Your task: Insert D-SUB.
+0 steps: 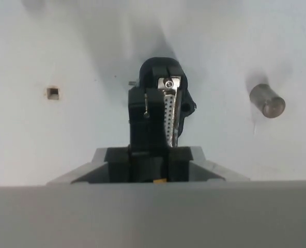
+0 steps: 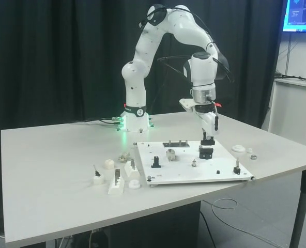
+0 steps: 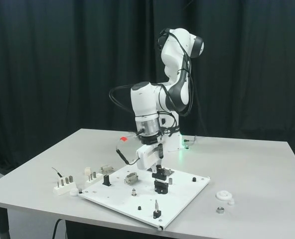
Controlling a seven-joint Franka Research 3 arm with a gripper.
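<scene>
The white arm's two-fingered gripper (image 1: pixel 152 170) is clenched on the black plastic D-SUB plug (image 1: pixel 161 106), whose metal face with rows of small holes and a screw at one end shows in the wrist view, held above the flat white assembly board (image 2: pixel 194 173) on the grey table (image 2: pixel 49 170). A short metal cylinder peg (image 1: pixel 267 101) stands on the board well apart from the plug. The black receptacle block (image 2: pixel 205 152) sits below the plug, though whether they touch cannot be told, and the fingertips are largely hidden behind the plug's body.

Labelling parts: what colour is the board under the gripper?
White board; first room view shows it best.
</scene>
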